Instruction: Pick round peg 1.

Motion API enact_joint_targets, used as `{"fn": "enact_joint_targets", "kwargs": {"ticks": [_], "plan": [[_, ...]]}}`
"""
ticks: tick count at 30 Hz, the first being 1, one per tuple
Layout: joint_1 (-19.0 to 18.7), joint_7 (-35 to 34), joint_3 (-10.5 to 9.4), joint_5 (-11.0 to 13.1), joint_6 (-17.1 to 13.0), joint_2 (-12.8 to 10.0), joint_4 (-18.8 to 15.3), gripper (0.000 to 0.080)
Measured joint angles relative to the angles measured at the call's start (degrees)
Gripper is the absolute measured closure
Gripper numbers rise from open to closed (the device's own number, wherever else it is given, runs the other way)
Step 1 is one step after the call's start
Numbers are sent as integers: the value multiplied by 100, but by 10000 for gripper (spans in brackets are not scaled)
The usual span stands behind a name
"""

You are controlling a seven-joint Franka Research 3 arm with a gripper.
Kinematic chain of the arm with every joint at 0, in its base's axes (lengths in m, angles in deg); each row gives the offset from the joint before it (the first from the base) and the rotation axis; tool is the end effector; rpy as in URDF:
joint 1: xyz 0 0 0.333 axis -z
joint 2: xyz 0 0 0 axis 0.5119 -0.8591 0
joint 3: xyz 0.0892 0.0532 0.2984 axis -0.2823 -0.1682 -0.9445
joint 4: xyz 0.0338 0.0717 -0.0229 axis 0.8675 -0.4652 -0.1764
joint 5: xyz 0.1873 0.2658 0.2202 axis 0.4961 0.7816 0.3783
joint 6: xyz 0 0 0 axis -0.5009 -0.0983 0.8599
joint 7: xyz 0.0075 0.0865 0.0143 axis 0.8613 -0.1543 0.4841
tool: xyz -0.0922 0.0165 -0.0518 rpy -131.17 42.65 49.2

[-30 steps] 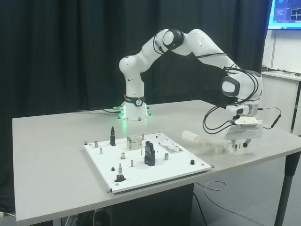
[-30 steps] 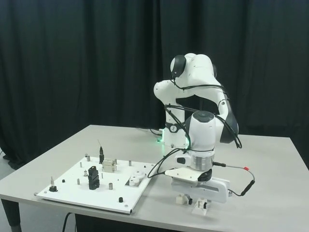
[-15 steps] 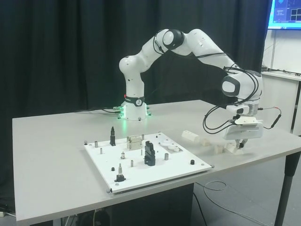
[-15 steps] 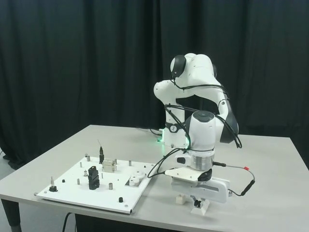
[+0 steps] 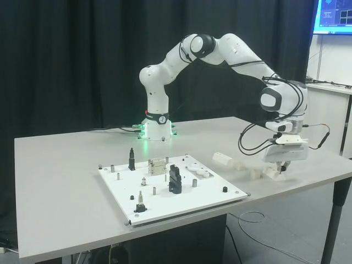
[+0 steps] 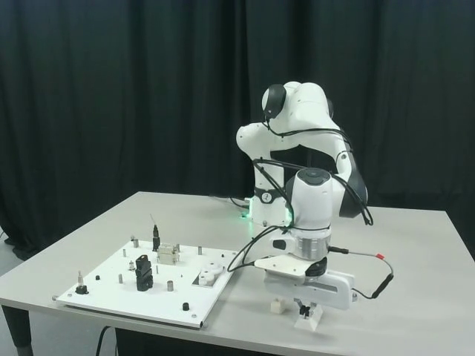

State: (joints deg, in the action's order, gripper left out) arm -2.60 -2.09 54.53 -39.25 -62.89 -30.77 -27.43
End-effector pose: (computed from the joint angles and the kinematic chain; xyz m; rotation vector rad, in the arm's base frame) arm 0.7000 0.2147 0.2154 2.7493 -1.4403 0.0099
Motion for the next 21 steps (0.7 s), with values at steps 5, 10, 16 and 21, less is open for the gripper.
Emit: {"fn": "enact_joint_targets", "kwargs": {"ticks": [5, 10, 16, 21], "plan": [[0, -1, 19, -3, 200, 22, 105, 768], [0, -40, 40, -10, 435, 38, 237, 769], [0, -75, 59, -35, 673, 72, 360, 769], [0, -127, 61, -68, 760, 117, 392, 769]]}}
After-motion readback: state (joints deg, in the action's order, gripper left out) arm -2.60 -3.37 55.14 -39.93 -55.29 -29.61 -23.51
